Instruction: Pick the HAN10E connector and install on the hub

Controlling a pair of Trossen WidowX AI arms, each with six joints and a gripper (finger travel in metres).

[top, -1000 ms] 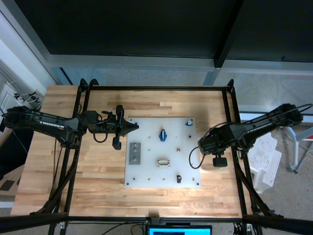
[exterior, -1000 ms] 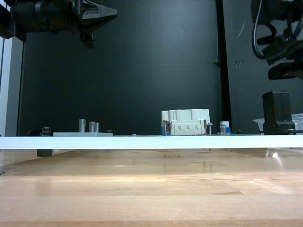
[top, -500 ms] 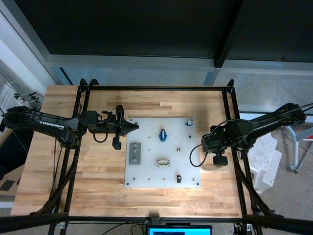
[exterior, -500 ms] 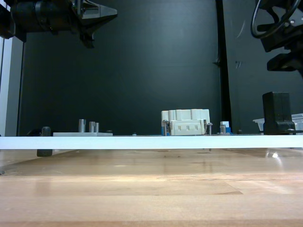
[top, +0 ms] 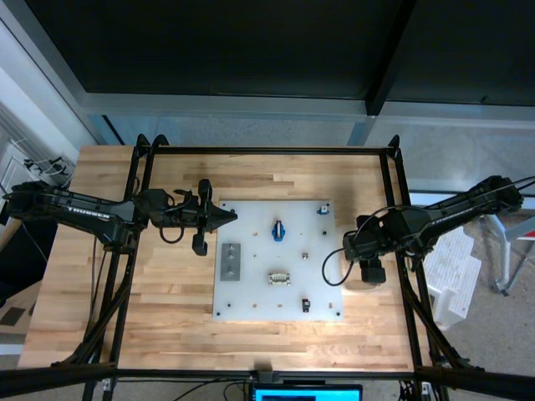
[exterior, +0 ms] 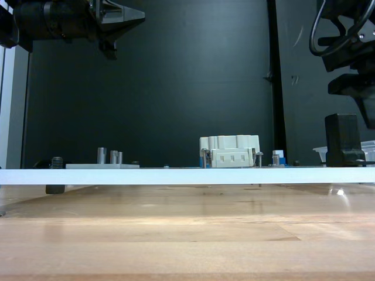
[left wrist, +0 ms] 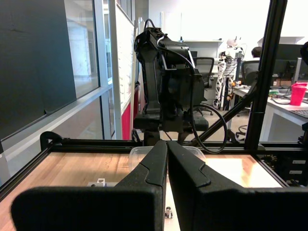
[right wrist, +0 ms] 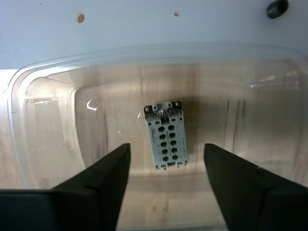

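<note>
Black fingers (right wrist: 108, 190) of the right pincer (right wrist: 166, 148) stand released, spread wide, pointing down into a clear plastic tray (right wrist: 43, 96); between them, apart from both, lies the HAN10E connector (right wrist: 166, 135), flat on the tray's floor with its two rows of dark pin holes facing up; the tray rests on the wooden desk (top: 167, 317), just beside the right edge of the white board (top: 251, 301).

On that board the hub (top: 280, 278) sits near the middle, well apart from the connector; the low view shows it as a pale beige frame standing above the board's surface; a grey metal block (top: 229, 261) lies to its left and a blue fitting (top: 278, 230) beyond it.

The left pincer (left wrist: 167, 144) is clenched on nothing, fingers pressed together; it hangs high over the board's far left edge.
</note>
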